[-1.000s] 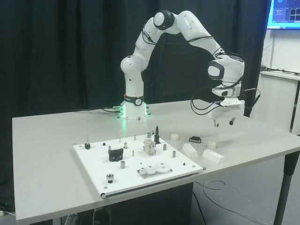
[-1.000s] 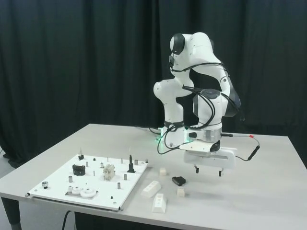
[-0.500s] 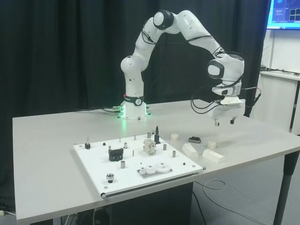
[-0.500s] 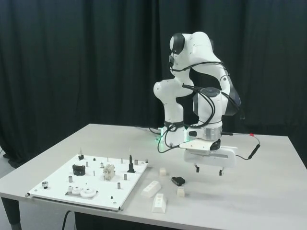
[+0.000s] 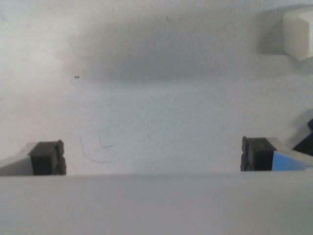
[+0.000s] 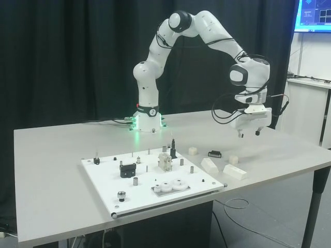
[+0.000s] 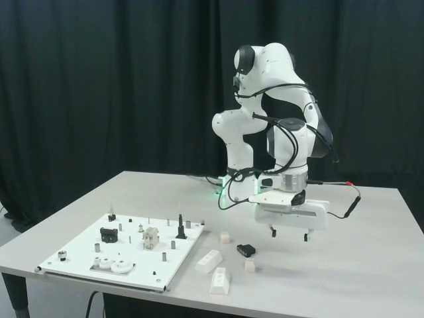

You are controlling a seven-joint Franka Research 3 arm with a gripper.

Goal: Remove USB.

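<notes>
Gripper [image 7: 287, 232] hangs in the air above the grey table [image 7: 358, 265], fingers spread wide with nothing between them (wrist view shows only bare tabletop between the two black fingertips [image 5: 47, 157]). The USB [image 7: 246, 250], a small black piece, lies flat on the table near the gripper, off to its side and lower, between small white blocks [image 7: 220, 281]. White assembly board [image 6: 150, 181] sits well apart from the gripper, carrying pegs, white gears [image 6: 171, 186] and a black part [image 6: 127, 169]. Green light glows at the arm's base [image 6: 146, 122].
</notes>
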